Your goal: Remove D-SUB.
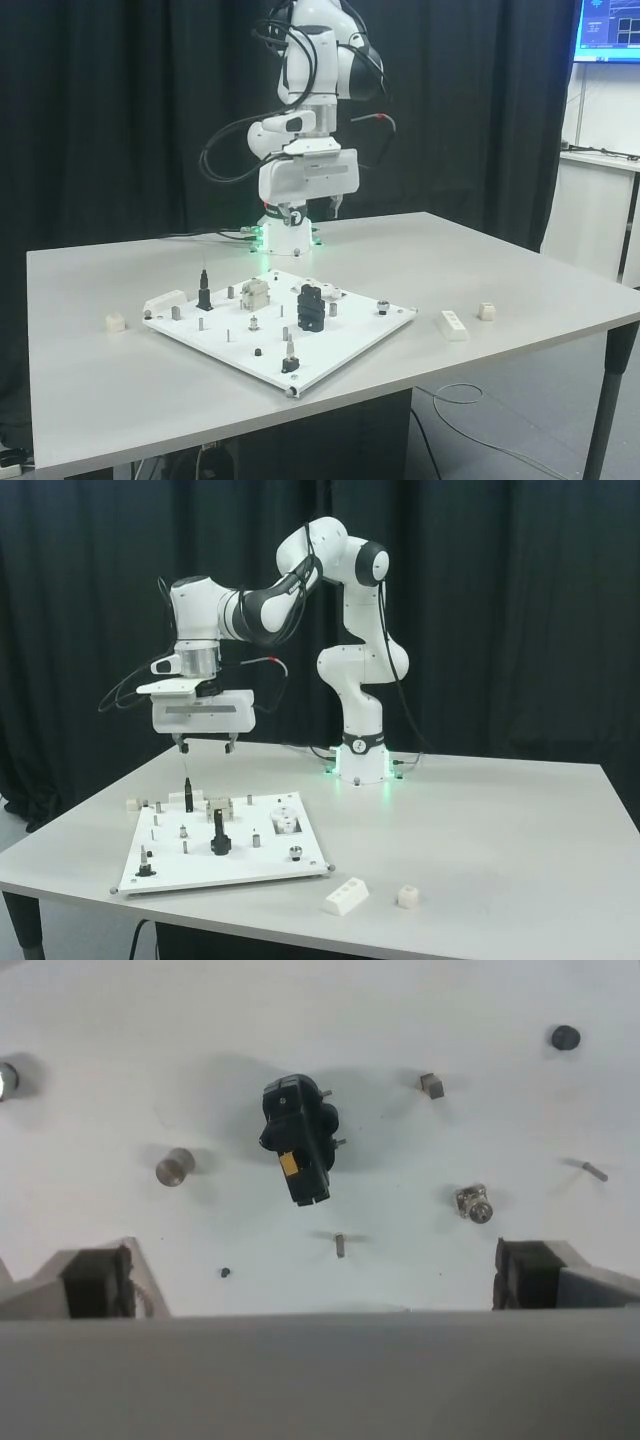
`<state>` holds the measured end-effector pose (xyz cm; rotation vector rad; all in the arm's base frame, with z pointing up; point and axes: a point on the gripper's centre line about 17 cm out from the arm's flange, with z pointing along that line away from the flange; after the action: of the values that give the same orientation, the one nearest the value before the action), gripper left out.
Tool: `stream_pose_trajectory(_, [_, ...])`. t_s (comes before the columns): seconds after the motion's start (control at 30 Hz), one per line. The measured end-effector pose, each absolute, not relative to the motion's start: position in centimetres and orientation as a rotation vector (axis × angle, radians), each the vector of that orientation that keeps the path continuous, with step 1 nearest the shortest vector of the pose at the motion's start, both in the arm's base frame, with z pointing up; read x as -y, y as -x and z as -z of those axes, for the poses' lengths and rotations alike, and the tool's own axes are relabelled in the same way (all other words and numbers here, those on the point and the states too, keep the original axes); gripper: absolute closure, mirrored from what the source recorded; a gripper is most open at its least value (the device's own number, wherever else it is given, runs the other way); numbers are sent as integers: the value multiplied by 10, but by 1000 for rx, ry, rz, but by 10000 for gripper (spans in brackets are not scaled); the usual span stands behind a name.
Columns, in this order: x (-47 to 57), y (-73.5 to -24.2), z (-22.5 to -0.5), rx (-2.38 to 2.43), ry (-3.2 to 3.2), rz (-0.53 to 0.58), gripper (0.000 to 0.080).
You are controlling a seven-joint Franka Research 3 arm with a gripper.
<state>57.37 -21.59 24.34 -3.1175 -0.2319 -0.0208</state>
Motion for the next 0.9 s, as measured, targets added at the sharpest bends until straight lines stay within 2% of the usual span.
stream_pose_trajectory(0.9, [224, -572, -247, 338, 3125, 24, 3])
